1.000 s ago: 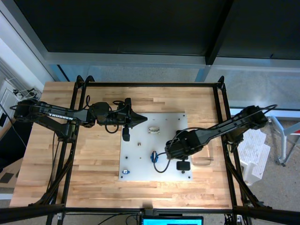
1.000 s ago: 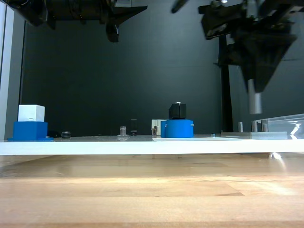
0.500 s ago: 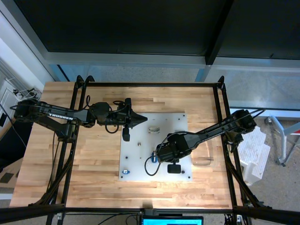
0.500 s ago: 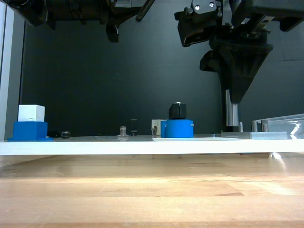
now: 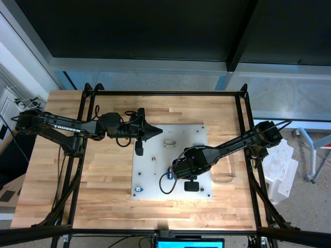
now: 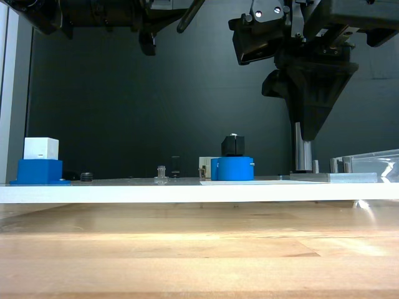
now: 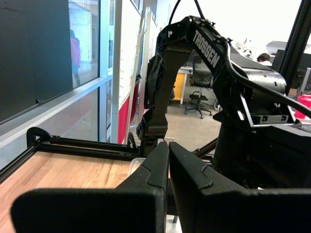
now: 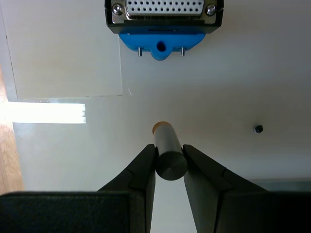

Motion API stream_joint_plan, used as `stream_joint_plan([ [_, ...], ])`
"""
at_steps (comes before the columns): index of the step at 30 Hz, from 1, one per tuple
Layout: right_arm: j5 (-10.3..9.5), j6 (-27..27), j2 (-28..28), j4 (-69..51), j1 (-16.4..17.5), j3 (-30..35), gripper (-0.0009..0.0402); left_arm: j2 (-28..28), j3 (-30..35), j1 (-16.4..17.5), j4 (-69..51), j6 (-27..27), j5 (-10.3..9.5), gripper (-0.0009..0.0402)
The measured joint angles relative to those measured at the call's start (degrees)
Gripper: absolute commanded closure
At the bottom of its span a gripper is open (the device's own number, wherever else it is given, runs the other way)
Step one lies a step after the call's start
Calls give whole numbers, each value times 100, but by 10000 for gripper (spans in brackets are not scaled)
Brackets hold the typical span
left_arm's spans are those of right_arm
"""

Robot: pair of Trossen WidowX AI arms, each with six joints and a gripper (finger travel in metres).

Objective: Pick the 16mm cylinder and install on the taskboard

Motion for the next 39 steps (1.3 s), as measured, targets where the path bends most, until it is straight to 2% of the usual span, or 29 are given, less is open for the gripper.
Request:
stream_joint_plan([
  [31,-11,-7,4,275,2,-291,387,0,2,0,-2,-2,0,393],
  [39,0,0,-17,732,0,-625,387,0,0,0,-2,0,0,393],
])
